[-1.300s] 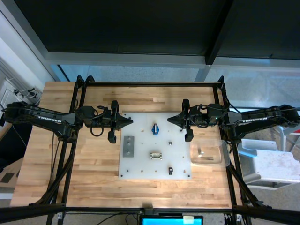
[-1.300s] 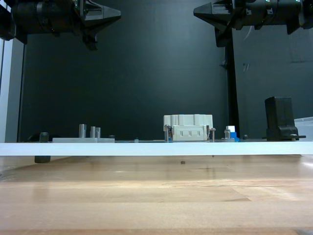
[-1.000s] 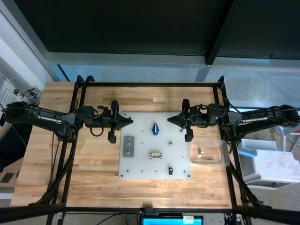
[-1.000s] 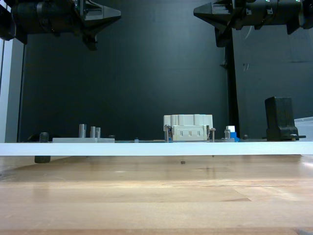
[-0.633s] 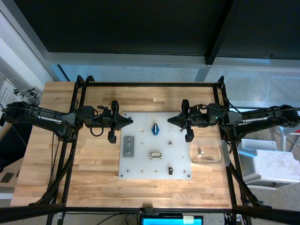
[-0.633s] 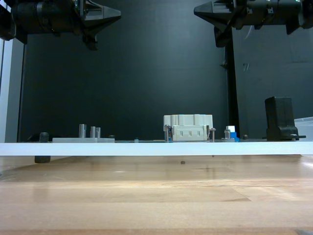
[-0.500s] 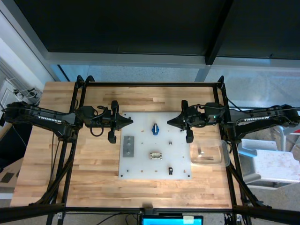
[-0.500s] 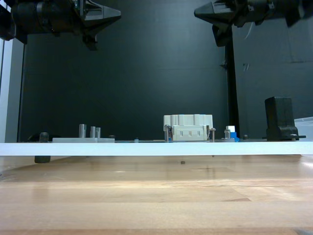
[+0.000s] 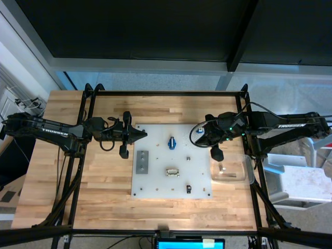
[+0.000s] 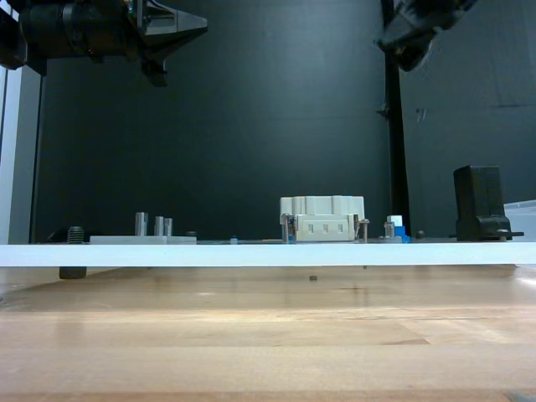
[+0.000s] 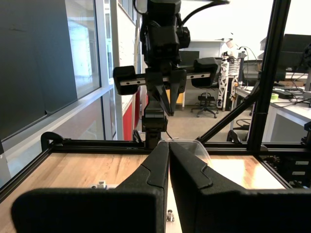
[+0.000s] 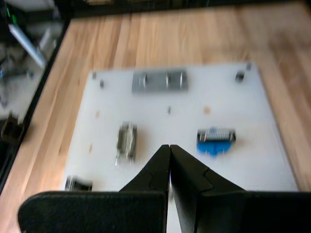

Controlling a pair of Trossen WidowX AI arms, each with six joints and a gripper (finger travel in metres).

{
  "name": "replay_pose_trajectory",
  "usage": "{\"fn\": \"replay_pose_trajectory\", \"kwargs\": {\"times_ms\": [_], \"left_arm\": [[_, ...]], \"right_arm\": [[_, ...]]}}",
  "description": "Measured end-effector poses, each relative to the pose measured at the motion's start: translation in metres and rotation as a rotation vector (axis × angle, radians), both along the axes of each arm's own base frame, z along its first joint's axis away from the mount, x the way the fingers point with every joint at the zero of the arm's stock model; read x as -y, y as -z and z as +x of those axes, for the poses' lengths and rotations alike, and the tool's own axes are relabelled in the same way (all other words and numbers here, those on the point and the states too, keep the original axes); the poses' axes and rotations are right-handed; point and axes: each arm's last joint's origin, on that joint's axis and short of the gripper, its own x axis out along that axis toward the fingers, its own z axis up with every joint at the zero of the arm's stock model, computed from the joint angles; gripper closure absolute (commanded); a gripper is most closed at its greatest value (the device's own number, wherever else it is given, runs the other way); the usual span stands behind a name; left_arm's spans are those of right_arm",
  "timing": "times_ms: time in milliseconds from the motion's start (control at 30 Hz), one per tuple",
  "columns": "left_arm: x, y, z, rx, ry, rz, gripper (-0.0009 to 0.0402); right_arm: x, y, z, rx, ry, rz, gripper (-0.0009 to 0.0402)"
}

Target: Pick the 16mm bar and place in it's hole on the taskboard

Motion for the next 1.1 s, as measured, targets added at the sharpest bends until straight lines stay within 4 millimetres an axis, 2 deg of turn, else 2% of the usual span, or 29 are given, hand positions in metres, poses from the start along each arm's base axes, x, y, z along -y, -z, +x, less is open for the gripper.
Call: {"fn": "replay_pose_trajectory", "kwargs": {"times_ms": [400, 667, 1100], "left_arm": [[0.000, 0.000, 0.000, 0.000, 0.000, 0.000, 0.0393], [0.000, 0.000, 0.000, 0.000, 0.000, 0.000, 0.0393], [0.000, 0.000, 0.000, -0.001, 0.000, 0.000, 0.0393]], "right_arm": [[-0.019, 0.003, -0.015, -0.380, -0.062, -0.055, 0.0394], [-0.031, 0.011, -0.025, -0.584, -0.101, -0.088, 0.0393], [-0.042, 0.022, -0.022, -0.688, -0.198, -0.156, 0.0393]]}}
